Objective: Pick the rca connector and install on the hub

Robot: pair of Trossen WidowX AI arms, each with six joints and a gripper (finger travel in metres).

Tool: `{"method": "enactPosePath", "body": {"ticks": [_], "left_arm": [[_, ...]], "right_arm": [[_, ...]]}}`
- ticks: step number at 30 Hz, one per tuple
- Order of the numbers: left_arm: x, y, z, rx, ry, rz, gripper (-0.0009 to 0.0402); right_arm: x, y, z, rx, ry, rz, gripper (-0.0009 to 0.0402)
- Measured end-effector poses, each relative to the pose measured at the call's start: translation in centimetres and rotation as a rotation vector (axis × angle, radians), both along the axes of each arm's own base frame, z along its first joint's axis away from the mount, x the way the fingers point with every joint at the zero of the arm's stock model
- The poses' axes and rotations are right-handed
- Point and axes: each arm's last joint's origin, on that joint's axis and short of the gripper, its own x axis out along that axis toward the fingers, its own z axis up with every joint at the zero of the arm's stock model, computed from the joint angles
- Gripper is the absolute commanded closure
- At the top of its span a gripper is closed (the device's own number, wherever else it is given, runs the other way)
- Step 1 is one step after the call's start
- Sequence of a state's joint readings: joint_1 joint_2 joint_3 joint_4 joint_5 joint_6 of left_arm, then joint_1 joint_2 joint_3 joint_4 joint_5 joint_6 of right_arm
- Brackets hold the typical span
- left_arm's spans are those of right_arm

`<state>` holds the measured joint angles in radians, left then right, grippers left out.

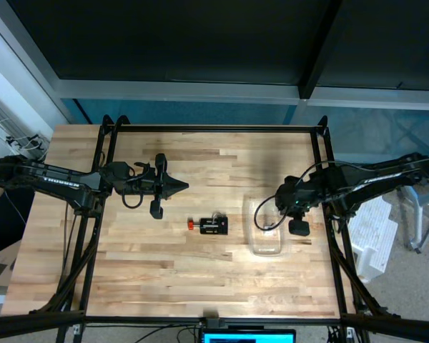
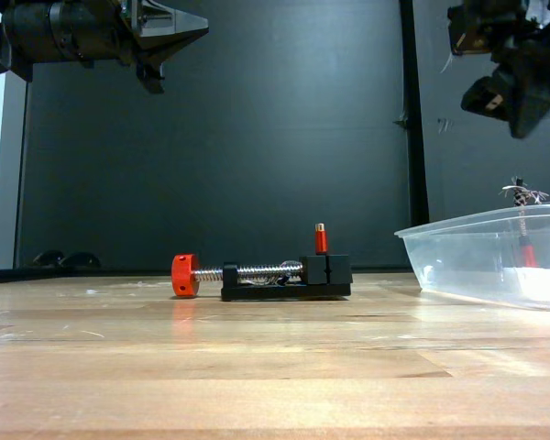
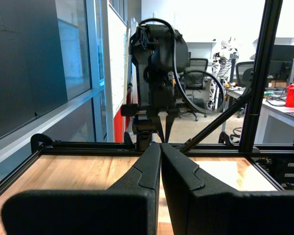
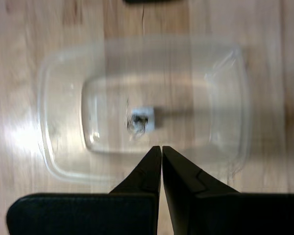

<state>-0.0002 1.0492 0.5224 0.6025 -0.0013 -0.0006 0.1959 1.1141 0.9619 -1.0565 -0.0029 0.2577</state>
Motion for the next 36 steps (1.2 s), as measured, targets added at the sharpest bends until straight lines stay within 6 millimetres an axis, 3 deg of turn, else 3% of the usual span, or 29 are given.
{"method": "enactPosePath", "body": {"ticks": [18, 36], "left_arm": [[0.0, 0.0, 0.0, 0.000, 0.000, 0.000, 0.0393], [0.0, 0.0, 0.0, 0.000, -0.001, 0.000, 0.0393]], "right_arm": [[3.5, 1.6, -4.8, -0.046, 0.233, 0.017, 0.0210], [5.1, 2.4, -6.8, -0.054, 0.254, 0.032, 0.0201]]}}
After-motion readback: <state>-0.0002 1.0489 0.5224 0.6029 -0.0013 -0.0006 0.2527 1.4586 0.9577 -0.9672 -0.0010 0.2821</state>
